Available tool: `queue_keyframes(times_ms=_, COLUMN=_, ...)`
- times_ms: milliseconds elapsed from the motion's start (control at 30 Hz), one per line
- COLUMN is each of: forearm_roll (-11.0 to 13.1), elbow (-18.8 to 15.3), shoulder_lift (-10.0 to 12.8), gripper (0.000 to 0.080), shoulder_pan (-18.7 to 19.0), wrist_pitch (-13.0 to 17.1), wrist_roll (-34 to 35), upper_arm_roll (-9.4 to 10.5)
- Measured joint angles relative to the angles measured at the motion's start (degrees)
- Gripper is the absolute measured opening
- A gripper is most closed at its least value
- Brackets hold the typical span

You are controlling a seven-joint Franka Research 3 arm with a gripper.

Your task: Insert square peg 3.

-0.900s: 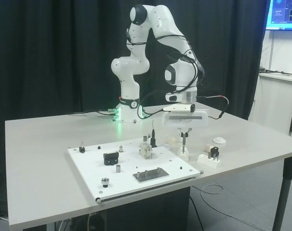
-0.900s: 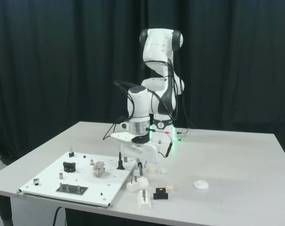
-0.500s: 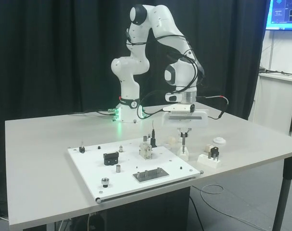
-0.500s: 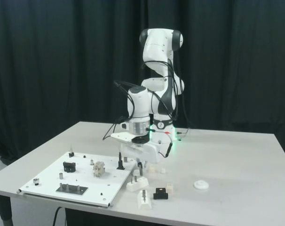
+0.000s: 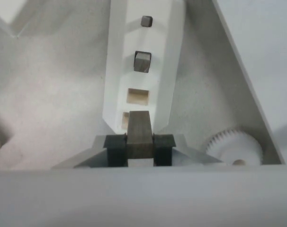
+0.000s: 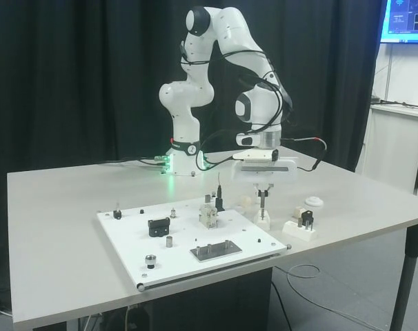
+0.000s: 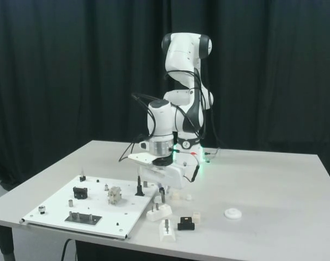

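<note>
My gripper [image 5: 139, 151] is shut on a dark grey square peg [image 5: 138, 128], held upright between the black pads [image 5: 114, 150]. Right below it lies a long white holder block [image 5: 116, 61] with a row of square holes. Two smaller grey pegs [image 5: 142, 61] stand in the far holes, and one square hole [image 5: 139, 96] shows empty. The peg's tip hides most of the nearest hole. In the first room view the gripper [image 6: 263, 195] hangs over the holder [image 6: 262, 219] beside the white board. In the second room view the gripper [image 7: 163, 192] is above the holder [image 7: 158, 212].
The white assembly board [image 6: 126, 234] carries several small fixtures and a grey plate [image 6: 216, 250]. Another white holder with a black part [image 6: 301, 226] lies near the table's edge. A white gear [image 5: 233, 149] sits close to the holder, and another white gear [image 7: 232, 213] lies further out.
</note>
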Motion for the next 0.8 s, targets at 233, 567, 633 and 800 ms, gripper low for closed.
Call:
queue_keyframes(times_ms=233, forearm_roll=-0.1, elbow=0.0, shoulder_lift=0.0, gripper=0.0113, shoulder_pan=0.0, wrist_pitch=0.0, wrist_roll=0.0, upper_arm_roll=0.0)
queue_keyframes(times_ms=567, forearm_roll=-0.2, elbow=0.0, shoulder_lift=0.0, gripper=0.0113, shoulder_pan=0.0, wrist_pitch=0.0, wrist_roll=0.0, upper_arm_roll=0.0)
queue_keyframes(times_ms=633, forearm_roll=-0.3, elbow=0.0, shoulder_lift=0.0, gripper=0.0113, shoulder_pan=0.0, wrist_pitch=0.0, wrist_roll=0.0, upper_arm_roll=0.0)
queue_keyframes(times_ms=800, forearm_roll=-0.6, elbow=0.0, shoulder_lift=0.0, gripper=0.0113, shoulder_pan=0.1, wrist_pitch=0.1, wrist_roll=-0.3, upper_arm_roll=0.0)
